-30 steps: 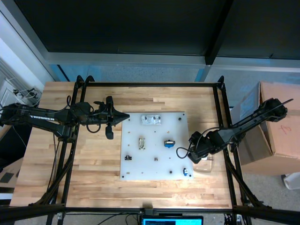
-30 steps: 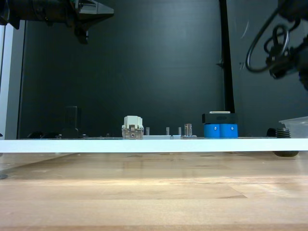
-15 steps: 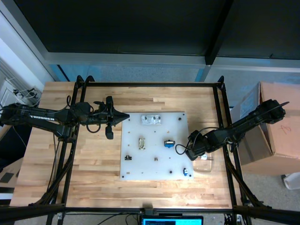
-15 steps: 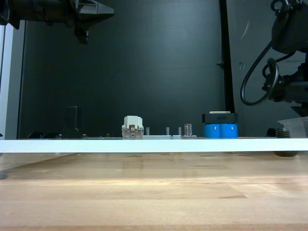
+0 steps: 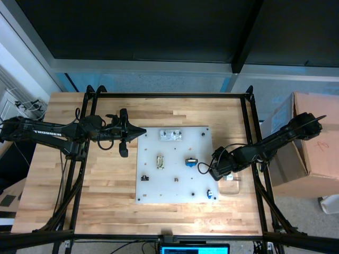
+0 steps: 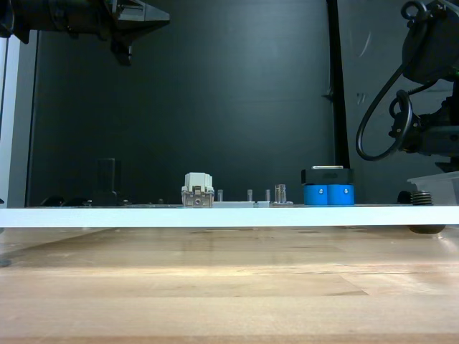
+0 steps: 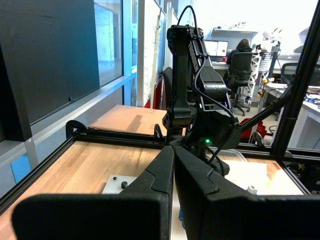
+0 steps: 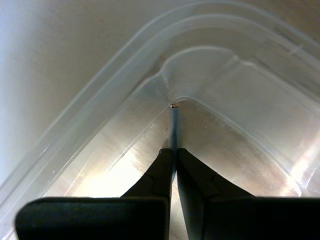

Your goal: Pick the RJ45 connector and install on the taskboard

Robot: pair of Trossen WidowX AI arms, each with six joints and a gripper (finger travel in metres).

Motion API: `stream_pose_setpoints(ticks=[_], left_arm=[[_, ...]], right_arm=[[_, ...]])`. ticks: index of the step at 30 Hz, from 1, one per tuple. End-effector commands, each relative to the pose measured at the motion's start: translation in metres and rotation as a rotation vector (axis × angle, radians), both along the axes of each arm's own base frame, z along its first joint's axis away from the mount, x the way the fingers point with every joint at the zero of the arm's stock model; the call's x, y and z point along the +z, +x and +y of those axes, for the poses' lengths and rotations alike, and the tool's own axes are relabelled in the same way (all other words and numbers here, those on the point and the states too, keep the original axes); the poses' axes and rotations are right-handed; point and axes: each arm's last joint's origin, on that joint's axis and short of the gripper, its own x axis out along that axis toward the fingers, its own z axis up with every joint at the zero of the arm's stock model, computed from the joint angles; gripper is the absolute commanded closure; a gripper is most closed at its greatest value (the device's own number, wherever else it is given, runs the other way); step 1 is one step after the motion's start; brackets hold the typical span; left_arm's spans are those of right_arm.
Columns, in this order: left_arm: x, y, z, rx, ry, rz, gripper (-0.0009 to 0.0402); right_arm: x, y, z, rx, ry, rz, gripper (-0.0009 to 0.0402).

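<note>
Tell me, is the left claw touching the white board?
Apart. The low view shows the left gripper high above the white board. The right gripper is inside a clear tray; I cannot tell where the RJ45 connector is.

Overhead light falls even on the wooden table (image 5: 106, 201); shadows soft. Low view: backdrop black, near tabletop blurred. Left gripper (image 7: 173, 150) dark against washed-out far room. Glare floods clear tub (image 8: 235, 95) at right gripper (image 8: 175, 151); focus soft.

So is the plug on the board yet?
Done: nothing yet. In hand: the right hand, shut, is down in the clear bin; no RJ45 connector visible anywhere. Left hand, shut, hovers by the taskboard. Left: pick and install.
</note>
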Motion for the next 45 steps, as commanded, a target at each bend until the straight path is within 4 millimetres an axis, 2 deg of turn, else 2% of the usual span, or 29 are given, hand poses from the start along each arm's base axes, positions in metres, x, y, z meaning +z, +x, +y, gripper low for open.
stream_pose_setpoints(ticks=[1,10,24,36,45], left_arm=[[0.000,0.000,0.000,0.000,0.000,0.000,0.0393],[0.000,0.000,0.000,0.000,0.000,-0.001,0.0393],[0.000,0.000,0.000,0.000,0.000,0.000,0.0393],[0.000,0.000,0.000,0.000,0.000,-0.001,0.0393],[0.003,0.000,0.000,0.000,-0.004,-0.034,0.0393]], right_arm=[[0.000,0.000,0.001,0.003,0.009,0.003,0.0389],[0.010,0.004,0.002,0.004,0.014,-0.003,0.0394],[0.063,0.009,0.002,-0.010,-0.060,-0.003,0.0393],[0.144,0.035,0.002,-0.074,-0.277,-0.215,0.0394],[0.181,0.080,-0.008,-0.095,-0.458,-0.300,0.0394]])
